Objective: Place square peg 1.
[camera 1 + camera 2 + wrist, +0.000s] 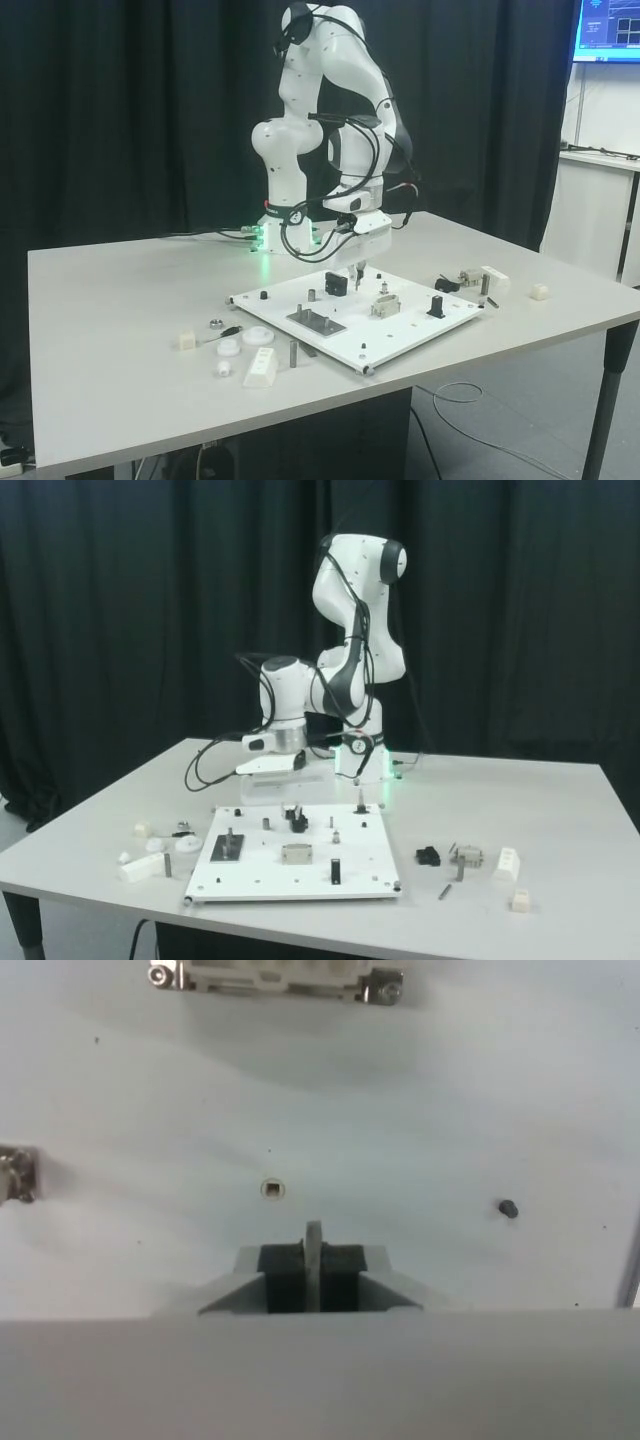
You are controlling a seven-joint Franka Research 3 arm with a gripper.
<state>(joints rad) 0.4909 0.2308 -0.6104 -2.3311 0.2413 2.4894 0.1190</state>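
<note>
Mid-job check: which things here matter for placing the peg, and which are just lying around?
In play:
- end effector, shut on thin grey metal square peg
- small square hole in the flat white assembly board

Lying about:
- small black screw
- grey metal connector block
- loose white parts on the grey table

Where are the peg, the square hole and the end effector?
Peg [313, 1260]: wrist view, its shaft.
Square hole [272, 1190]: wrist view, its opening.
End effector [358, 266]: first room view, between fingertips.
</note>
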